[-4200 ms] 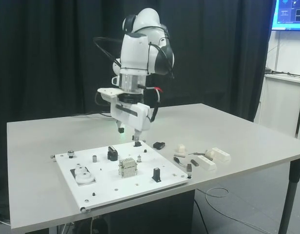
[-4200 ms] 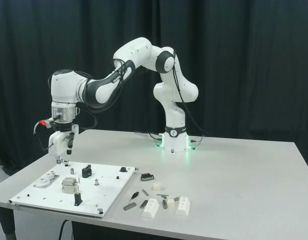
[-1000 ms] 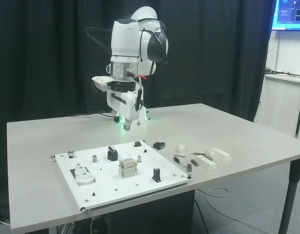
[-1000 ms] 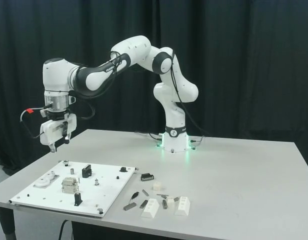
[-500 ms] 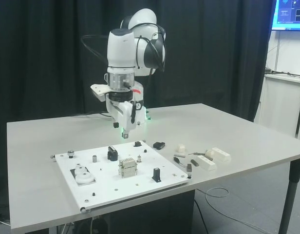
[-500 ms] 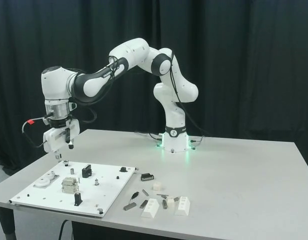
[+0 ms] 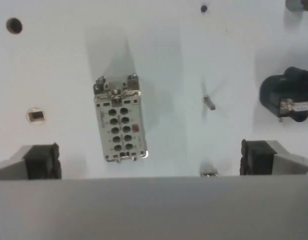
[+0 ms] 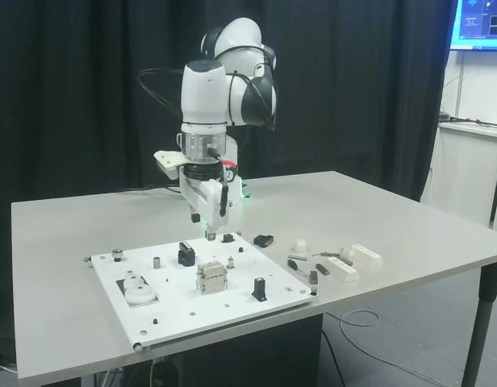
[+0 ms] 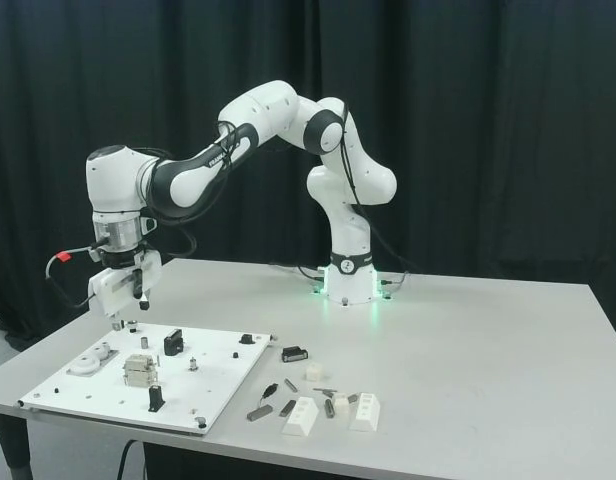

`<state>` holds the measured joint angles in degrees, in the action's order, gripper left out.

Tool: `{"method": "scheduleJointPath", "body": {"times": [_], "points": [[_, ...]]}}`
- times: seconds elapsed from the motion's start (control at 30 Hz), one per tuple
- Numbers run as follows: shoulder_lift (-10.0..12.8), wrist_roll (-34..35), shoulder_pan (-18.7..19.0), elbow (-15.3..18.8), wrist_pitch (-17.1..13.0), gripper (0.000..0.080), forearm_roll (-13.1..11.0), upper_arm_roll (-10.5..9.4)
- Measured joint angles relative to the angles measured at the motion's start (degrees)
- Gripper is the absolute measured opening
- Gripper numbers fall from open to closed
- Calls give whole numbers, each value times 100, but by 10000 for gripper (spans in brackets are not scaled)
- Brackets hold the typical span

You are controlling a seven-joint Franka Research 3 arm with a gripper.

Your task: Remove waterproof.

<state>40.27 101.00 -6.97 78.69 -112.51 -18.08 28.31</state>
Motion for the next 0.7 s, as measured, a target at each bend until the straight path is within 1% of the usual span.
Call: {"method": "scheduleJointPath", "body": {"times": [0.37, 0.7], "points": [[111, 80, 141, 100, -471, 800, 30, 6], [169, 123, 143, 131, -585, 800, 60, 7]]}}
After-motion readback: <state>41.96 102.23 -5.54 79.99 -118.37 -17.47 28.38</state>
